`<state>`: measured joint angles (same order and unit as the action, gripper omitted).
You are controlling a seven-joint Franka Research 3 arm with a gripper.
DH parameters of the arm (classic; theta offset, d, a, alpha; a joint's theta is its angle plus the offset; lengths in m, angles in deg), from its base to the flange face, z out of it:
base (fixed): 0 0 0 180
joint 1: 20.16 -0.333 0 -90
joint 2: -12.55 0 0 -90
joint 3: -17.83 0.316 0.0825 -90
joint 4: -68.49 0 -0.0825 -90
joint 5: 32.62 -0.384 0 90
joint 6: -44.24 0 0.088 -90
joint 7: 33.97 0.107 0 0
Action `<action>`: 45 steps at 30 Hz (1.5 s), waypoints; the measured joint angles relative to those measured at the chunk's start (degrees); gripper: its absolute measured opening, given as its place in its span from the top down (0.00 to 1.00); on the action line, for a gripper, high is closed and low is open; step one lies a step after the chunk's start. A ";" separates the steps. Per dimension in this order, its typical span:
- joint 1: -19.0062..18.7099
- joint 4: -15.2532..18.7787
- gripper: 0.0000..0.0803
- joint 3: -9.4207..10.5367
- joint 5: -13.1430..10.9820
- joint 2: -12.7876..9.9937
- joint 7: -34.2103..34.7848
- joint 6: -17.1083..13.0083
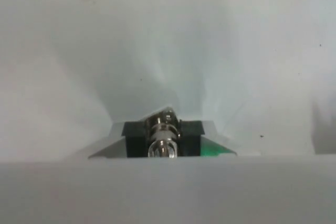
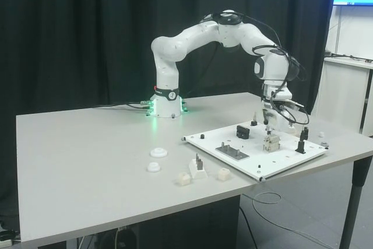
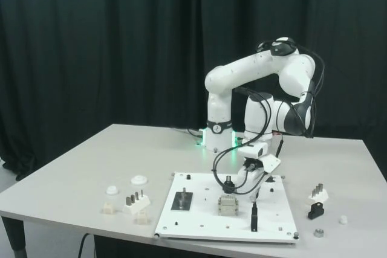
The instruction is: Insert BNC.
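Metal BNC plug (image 1: pixel 163 136) hangs just above the white board (image 2: pixel 291 158); whether the jaws pinch it, I cannot tell. Next it must descend straight into its socket.

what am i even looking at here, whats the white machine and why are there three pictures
The white machine is a robot arm bolted to a grey table. At its end is a claw with two fingers. Two pictures come from cameras standing in the room, on different sides of the table. The third comes from a camera on the arm's wrist, looking down past the claw. There you see a metal BNC plug, a kind of cable connector, between the fingers, so the claw seems to hold it. Below the claw lies a white board carrying small black and metal fittings. Some small white pieces lie loose on the table beside it. The claw hangs just above the board.
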<state>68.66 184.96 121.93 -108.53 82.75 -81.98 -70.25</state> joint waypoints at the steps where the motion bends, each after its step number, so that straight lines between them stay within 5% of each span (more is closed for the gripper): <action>1: 0.00 -0.01 0.85 0.00 0.00 0.00 0.00 0.00; 13: 0.00 -0.02 0.85 -0.09 0.00 0.00 1.06 0.15; 45: 0.10 -0.13 0.85 -0.02 -0.01 0.04 28.14 0.09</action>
<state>68.76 184.83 121.90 -108.54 82.79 -53.85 -70.15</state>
